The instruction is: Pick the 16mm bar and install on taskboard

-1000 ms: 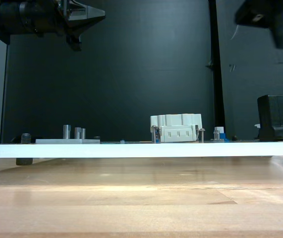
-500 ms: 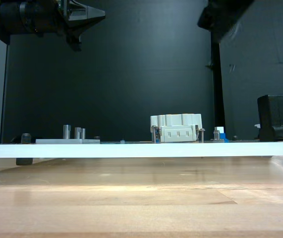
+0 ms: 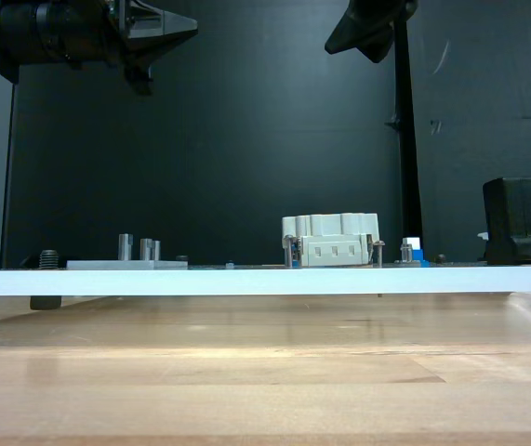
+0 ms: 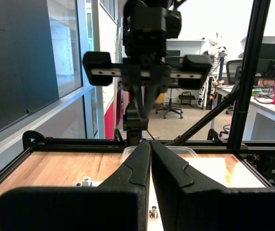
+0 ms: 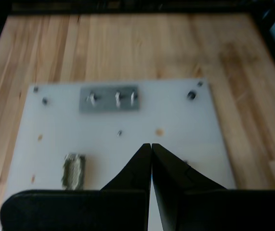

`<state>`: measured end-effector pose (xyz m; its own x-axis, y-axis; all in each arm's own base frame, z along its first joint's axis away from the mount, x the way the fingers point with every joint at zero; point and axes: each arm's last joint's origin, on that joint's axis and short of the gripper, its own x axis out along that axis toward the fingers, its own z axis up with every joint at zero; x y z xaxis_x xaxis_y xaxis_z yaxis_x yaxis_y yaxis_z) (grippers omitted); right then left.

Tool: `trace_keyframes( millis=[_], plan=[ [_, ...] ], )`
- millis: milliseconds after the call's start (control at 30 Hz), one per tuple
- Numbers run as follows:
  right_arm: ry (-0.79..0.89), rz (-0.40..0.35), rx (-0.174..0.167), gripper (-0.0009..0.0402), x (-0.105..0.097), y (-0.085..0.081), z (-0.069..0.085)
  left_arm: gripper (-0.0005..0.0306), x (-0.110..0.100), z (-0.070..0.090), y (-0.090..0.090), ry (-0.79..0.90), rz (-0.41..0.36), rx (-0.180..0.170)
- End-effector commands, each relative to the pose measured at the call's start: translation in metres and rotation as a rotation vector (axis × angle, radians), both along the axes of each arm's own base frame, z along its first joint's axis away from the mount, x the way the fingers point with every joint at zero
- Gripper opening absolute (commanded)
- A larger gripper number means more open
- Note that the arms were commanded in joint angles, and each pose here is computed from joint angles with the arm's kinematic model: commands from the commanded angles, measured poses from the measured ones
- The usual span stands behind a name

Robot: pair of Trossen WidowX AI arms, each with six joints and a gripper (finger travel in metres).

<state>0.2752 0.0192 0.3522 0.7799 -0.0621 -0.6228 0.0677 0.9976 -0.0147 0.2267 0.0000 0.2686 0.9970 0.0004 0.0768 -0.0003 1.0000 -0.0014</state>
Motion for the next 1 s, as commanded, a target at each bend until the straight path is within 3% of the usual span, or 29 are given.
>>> trace_keyframes(
  millis=[33, 567, 1000],
  plan=[
    [-0.074, 0.017, 0.027, 0.0, -0.007, -0.005, -0.002, 0.0, 0.0, 0.0, 0.0, 0.0, 0.0, 0.0],
    [-0.515, -0.01, 0.042, 0.0, -0.043, -0.014, -0.034, 0.0, 0.0, 0.0, 0.0, 0.0, 0.0, 0.0],
    [-0.66, -0.03, 0.03, 0.0, -0.057, -0.015, -0.048, 0.0, 0.0, 0.0, 0.0, 0.0, 0.0, 0.0]
  ],
)
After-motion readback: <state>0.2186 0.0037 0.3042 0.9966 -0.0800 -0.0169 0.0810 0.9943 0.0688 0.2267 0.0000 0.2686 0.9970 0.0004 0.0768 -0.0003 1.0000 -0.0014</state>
